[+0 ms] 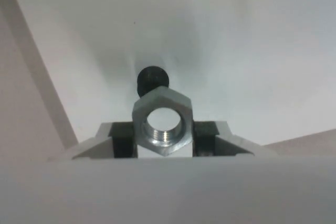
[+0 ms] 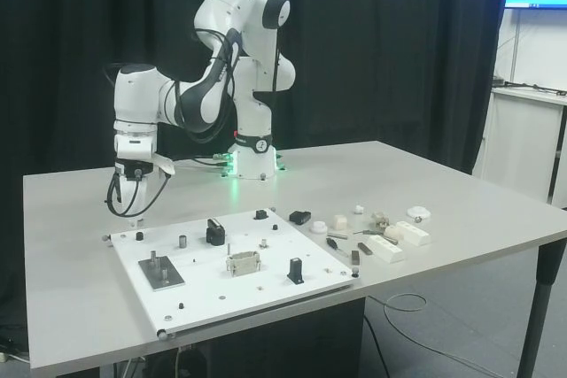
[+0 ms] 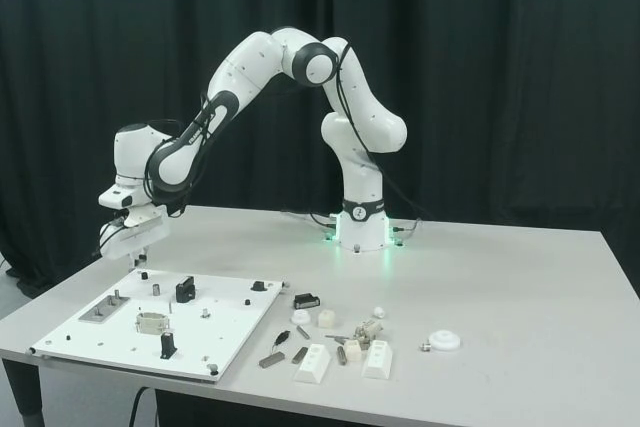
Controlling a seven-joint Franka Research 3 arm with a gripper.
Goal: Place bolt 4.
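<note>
1. Gripper (image 1: pixel 164 148) clamped on hex nut (image 1: pixel 162 124), hovering over board (image 2: pixel 232 267) corner.
2. Black stud (image 1: pixel 153 79) on board at 12 o'clock of nut, apart.
3. Placing step; next, likely centring over stud, then straight descent.

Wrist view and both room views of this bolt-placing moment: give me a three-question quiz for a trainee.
1. True or false: the gripper holds a hex nut.
2. The gripper hovers over which part of the white assembly board? A) the corner holding a small black stud B) the corner nearest the loose white parts C) the middle
3. Fill in: the light at the arm's base is ____.

Key: 1 true; 2 A; 3 green.
</note>
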